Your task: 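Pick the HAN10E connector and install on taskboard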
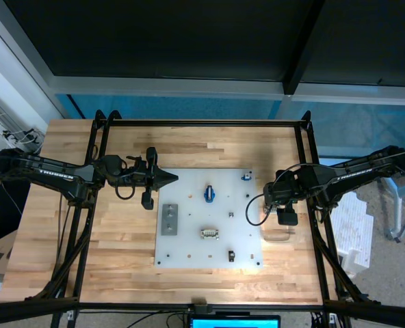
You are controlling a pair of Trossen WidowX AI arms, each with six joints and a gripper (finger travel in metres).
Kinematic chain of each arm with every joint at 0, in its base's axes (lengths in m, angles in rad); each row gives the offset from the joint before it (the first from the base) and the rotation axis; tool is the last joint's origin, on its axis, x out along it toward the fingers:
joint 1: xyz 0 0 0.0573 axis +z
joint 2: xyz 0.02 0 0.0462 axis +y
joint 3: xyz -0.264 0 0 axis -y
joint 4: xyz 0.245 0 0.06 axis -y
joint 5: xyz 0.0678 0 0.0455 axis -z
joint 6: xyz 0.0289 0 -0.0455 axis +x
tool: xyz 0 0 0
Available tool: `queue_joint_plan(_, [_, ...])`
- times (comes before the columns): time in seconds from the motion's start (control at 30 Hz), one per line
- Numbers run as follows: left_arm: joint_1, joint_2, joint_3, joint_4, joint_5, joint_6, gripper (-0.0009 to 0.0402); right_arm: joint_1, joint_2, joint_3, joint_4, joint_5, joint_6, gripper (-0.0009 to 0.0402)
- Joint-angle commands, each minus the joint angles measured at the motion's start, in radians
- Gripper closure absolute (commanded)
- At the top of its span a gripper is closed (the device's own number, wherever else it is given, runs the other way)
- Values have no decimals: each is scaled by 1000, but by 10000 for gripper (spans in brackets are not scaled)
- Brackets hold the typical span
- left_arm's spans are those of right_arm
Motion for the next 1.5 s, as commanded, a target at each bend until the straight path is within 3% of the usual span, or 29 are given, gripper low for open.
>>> queue_joint_plan(0.03, [0,0,0,0,0,0,392,2,0,-25,24,1,8,109])
queue_joint_plan(0.2, [0,0,0,0,0,0,392,8,0,-64,70,20,11,109])
queue_joint_plan(1.1, [0,0,0,0,0,0,392,33,40,-160,232,18,85,108])
queue_joint_plan(1.5, [0,0,0,0,0,0,392,39,58,-172,221,19,45,86])
